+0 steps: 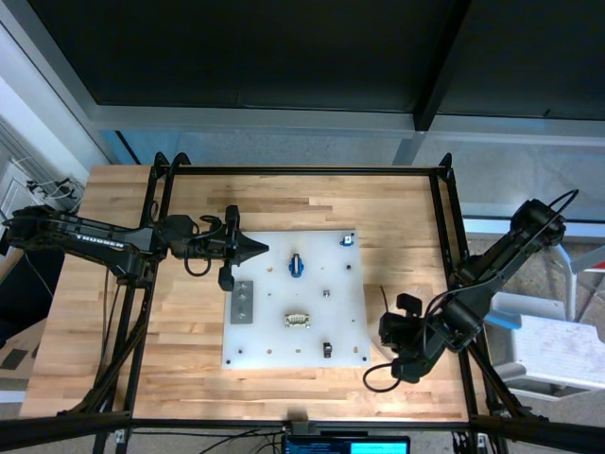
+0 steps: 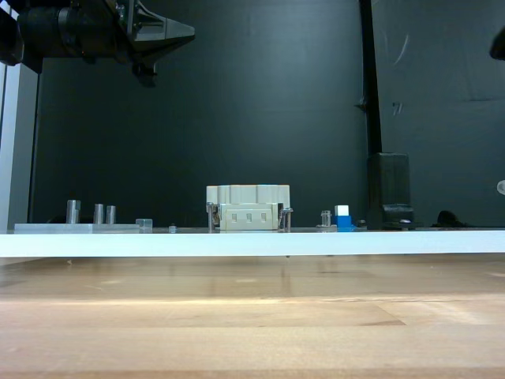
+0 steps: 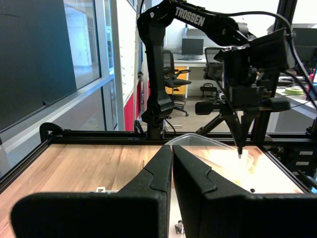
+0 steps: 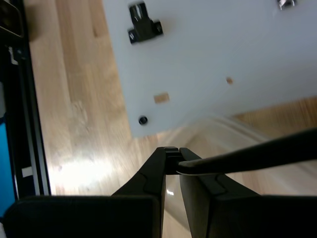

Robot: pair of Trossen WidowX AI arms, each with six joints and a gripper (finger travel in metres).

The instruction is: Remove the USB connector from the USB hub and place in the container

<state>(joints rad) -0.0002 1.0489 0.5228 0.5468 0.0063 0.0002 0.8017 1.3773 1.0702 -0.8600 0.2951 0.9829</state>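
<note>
- High view: left gripper, tips pressed together, over the far left corner of the white board; right gripper just off the board's right edge
- Low view: left gripper well above the board
- Left wrist view: right gripper points down over the clear container
- Right wrist view: right gripper pinches the USB connector, black cable running sideways above the container's rim, beside the board

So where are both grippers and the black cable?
Left gripper (image 1: 263, 248): high view, fingertips, above the white board's (image 1: 284, 355) edge.
Right gripper (image 4: 177, 157): right wrist view, fingertips, above the container (image 4: 218, 134).
USB connector (image 4: 247, 153): right wrist view, cable's middle.
</note>
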